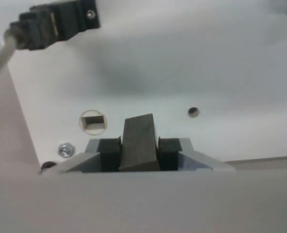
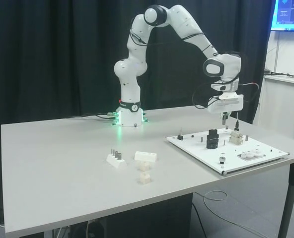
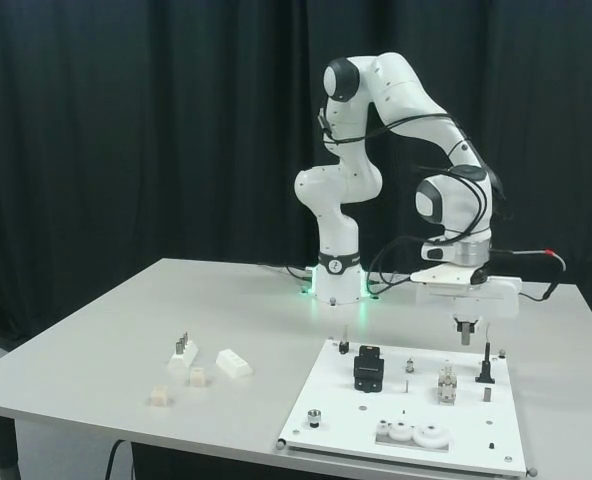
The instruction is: Insert square peg 4.
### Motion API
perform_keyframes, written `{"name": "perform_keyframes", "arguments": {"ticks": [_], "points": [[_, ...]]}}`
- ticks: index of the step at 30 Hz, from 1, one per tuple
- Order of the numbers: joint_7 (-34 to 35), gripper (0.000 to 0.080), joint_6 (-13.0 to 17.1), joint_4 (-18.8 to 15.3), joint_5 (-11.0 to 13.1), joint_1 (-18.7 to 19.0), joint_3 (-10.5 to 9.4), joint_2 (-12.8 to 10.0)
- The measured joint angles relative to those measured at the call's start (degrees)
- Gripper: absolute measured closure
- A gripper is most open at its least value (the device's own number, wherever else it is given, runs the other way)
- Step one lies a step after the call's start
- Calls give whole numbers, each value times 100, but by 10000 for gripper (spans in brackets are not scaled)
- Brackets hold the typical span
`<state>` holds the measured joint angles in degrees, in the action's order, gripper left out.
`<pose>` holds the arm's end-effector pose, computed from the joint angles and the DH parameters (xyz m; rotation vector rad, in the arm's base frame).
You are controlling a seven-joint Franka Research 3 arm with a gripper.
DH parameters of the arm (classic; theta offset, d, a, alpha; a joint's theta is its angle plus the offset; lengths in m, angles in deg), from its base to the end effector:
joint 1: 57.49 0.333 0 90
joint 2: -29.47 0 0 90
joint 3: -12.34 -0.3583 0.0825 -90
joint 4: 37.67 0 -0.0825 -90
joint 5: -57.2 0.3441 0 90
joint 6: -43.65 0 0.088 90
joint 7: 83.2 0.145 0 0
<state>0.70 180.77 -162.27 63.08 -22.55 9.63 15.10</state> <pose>0.4260 0.3325 0.3067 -2.8266 1.3391 0.1345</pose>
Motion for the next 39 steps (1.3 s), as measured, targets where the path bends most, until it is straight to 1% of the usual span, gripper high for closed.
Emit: {"name": "perform_keyframes", "arguments": {"ticks": [7, 15, 26, 39], "points": [[4, 644, -33, 141, 19, 130, -2, -187], [36, 644, -49, 238, 19, 302, -2, -340], [43, 644, -49, 354, 5, 369, 11, -488], [82, 644, -49, 423, -18, 369, 29, -581]]}}
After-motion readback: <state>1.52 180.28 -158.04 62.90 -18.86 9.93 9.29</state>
